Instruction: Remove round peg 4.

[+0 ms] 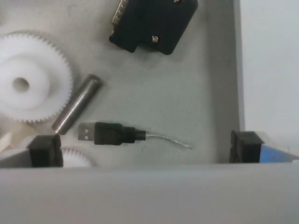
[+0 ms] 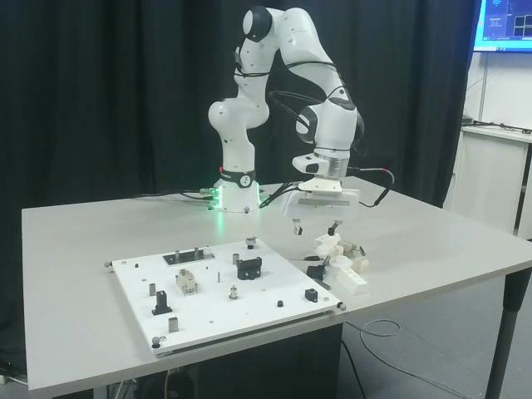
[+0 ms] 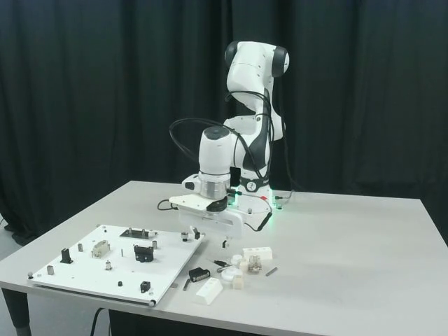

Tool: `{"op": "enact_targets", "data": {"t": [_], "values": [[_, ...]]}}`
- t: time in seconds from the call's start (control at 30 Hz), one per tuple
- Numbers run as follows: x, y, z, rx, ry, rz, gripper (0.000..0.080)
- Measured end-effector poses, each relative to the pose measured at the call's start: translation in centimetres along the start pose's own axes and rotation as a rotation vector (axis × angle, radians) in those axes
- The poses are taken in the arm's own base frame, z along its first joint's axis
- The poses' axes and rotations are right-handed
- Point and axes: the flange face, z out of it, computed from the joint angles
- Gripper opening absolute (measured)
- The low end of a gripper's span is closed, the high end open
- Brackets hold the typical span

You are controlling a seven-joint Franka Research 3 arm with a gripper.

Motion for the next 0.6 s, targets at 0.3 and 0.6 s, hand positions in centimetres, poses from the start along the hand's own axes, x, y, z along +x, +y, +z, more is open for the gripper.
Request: {"op": "enact_targets", "data": {"t": [0.3, 0.6], "values": [[-0.06, -0.06, -0.02, -0.001, 0.003, 0.005, 0.08], [-0.02, -0.06, -0.03, -0.001, 0.008, 0.009, 0.08]]}}
